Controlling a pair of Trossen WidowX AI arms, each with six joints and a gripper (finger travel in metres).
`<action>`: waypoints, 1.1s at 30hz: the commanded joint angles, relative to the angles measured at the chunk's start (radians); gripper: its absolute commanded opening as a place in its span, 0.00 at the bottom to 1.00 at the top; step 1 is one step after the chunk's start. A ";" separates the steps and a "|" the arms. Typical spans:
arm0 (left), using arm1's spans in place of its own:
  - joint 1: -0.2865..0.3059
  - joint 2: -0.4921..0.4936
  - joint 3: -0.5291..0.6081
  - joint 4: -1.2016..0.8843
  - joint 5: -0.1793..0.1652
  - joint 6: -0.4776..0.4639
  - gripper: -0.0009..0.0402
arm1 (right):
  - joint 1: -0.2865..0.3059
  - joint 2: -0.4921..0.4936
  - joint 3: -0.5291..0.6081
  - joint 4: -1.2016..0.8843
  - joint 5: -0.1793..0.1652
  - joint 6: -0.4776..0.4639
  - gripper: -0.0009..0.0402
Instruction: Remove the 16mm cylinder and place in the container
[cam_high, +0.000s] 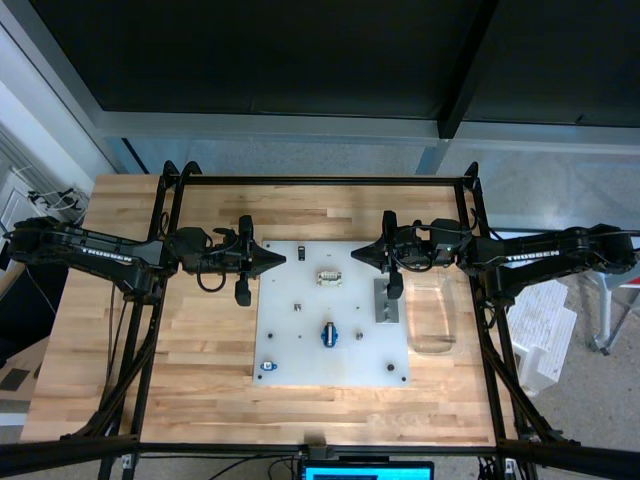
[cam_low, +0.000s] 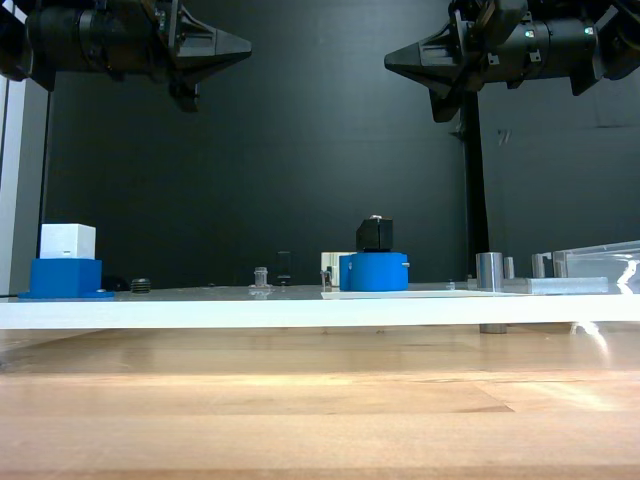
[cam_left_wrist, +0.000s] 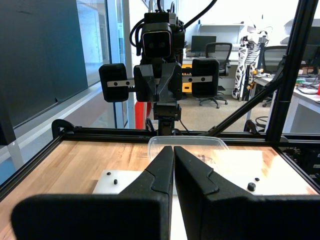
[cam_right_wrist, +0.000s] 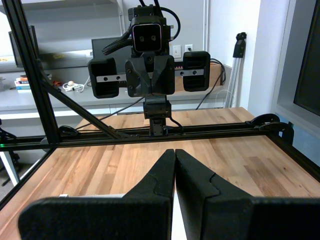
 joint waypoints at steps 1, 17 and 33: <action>0.000 0.001 0.000 0.000 0.000 0.000 0.02 | 0.001 0.000 0.000 0.000 0.000 -0.001 0.02; 0.000 0.001 0.000 0.000 0.000 0.000 0.02 | 0.002 0.000 0.024 -0.118 -0.007 0.031 0.02; 0.000 0.001 0.000 0.000 0.000 0.000 0.02 | 0.107 0.008 0.238 -0.788 0.038 0.022 0.02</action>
